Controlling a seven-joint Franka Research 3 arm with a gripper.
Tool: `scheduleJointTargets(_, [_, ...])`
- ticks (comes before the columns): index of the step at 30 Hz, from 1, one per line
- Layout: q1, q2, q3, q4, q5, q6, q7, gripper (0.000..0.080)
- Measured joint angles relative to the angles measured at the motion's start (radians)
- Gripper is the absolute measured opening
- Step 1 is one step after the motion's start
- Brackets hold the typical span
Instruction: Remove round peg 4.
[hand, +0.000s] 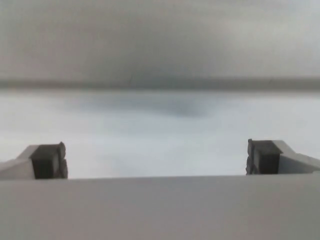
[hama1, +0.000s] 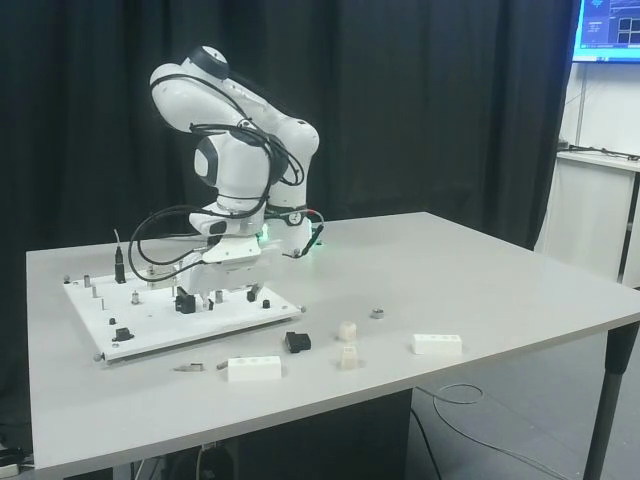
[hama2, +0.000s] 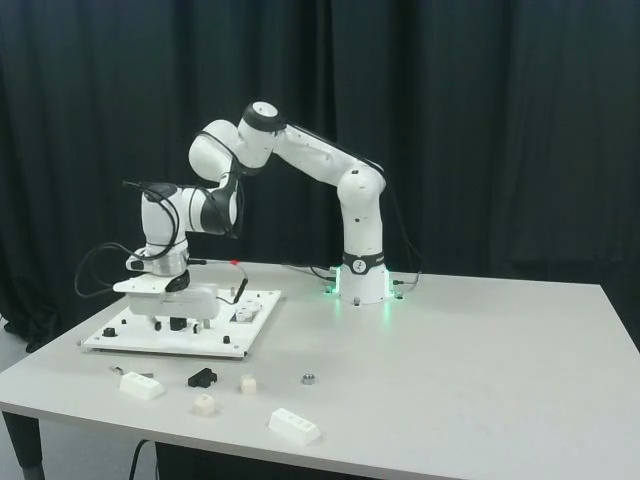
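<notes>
- The end effector (hand: 156, 159) is spread wide with nothing between its fingers (hand: 49, 161); the wrist view shows only a blurred white surface under them.
- In the room views the end effector (hama1: 208, 296) hangs low over the white board (hama1: 150, 335), near the board's middle, fingers pointing down.
- Small pegs (hama1: 135, 297) and black parts (hama1: 184, 303) stand on the board around the end effector; which of them is round peg 4 cannot be told.
- The white arm (hama2: 300, 155) folds back from the board up to its elbow and down to its base (hama2: 362, 285), where a green light glows on the desk (hama2: 480, 360).
- On the desk in front of the board lie two white blocks (hama1: 253, 368), a black piece (hama1: 296, 342), two small pale cubes (hama1: 347, 330) and a small ring-like part (hama1: 377, 313).
- Black curtains (hama2: 480, 120) hang behind the desk.
</notes>
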Motion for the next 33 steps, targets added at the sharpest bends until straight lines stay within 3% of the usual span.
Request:
scheduleJointTargets(17, [-0.192,0.034,0.071,-0.206,0.001,0.005,0.003,0.08])
scheduleJointTargets(33, [-0.304,0.043,0.074,-0.313,-0.012,0.08,0.004,0.08])
